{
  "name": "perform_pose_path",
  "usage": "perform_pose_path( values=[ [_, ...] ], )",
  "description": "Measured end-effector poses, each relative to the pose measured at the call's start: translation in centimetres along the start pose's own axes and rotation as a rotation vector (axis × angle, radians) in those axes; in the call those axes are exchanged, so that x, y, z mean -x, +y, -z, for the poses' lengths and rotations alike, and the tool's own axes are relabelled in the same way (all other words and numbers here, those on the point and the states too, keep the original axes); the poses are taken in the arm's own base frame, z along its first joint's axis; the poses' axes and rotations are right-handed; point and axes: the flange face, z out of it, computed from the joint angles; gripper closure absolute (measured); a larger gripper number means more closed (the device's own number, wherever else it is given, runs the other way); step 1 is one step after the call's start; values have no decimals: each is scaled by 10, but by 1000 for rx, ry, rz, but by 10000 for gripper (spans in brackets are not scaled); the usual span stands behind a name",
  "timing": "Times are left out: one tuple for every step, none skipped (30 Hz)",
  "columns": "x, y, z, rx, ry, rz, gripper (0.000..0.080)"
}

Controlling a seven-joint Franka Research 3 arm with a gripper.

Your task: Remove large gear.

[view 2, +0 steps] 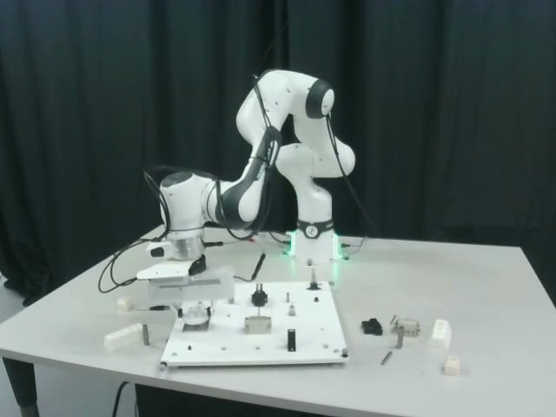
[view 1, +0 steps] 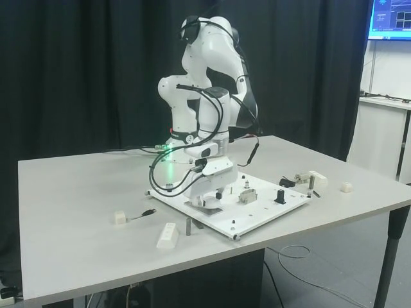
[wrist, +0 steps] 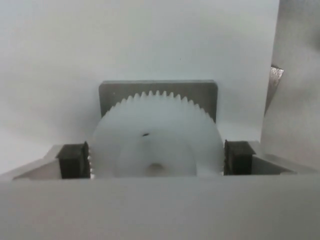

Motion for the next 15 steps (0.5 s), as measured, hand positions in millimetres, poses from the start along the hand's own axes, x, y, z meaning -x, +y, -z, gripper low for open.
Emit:
perform_pose_path(
  values=[
    [-1, 0, 2, -1, 2, 0, 213],
    [-1, 0, 4, -2, 4, 0, 213],
    [-2, 0, 6, -4, 6, 0, 213],
    [-2, 0, 8, -5, 7, 0, 213],
    [-3, 0, 11, -5, 5, 0, 213],
    [-3, 0, 13, -6, 2, 0, 213],
    [-4, 1, 16, -7, 0, 0, 213],
    [-4, 1, 18, -8, -2, 0, 214],
    [-4, 2, 20, -9, -4, -1, 214],
    [-5, 2, 23, -10, -6, -1, 214],
    [-5, 3, 25, -11, -8, -2, 214],
    [-5, 3, 27, -12, -9, -2, 214],
    [-6, 3, 29, -13, -11, -2, 214],
    [-6, 4, 31, -13, -12, -3, 214],
    [-6, 4, 32, -14, -13, -3, 214]
  ],
)
